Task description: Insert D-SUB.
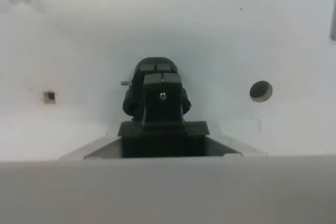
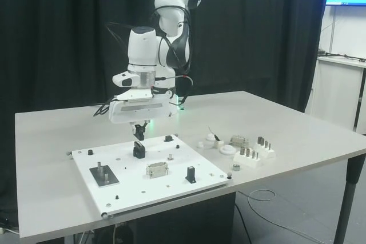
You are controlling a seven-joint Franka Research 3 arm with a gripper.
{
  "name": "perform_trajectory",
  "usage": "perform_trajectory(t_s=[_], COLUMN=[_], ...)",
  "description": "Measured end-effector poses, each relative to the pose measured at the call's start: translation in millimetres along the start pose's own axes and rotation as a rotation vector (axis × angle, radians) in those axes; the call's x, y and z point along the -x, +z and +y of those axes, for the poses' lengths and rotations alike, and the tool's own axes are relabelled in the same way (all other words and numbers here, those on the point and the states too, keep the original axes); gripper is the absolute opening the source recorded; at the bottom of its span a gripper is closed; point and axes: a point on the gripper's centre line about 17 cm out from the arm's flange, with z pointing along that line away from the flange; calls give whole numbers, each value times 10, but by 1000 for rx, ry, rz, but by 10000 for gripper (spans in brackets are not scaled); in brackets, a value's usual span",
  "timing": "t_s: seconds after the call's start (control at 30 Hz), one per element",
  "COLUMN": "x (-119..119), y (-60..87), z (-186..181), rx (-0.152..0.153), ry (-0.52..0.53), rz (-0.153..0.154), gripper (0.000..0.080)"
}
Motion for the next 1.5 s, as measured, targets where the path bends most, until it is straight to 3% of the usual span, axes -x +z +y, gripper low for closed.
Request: perform_trajectory(t_s=[0.5, 1.5], x=[11, -23], y=[89, 103], z=[-31, -48], rx=[-14, -26], ry=[17, 3], rz=[-4, 14], gripper=[153, 153])
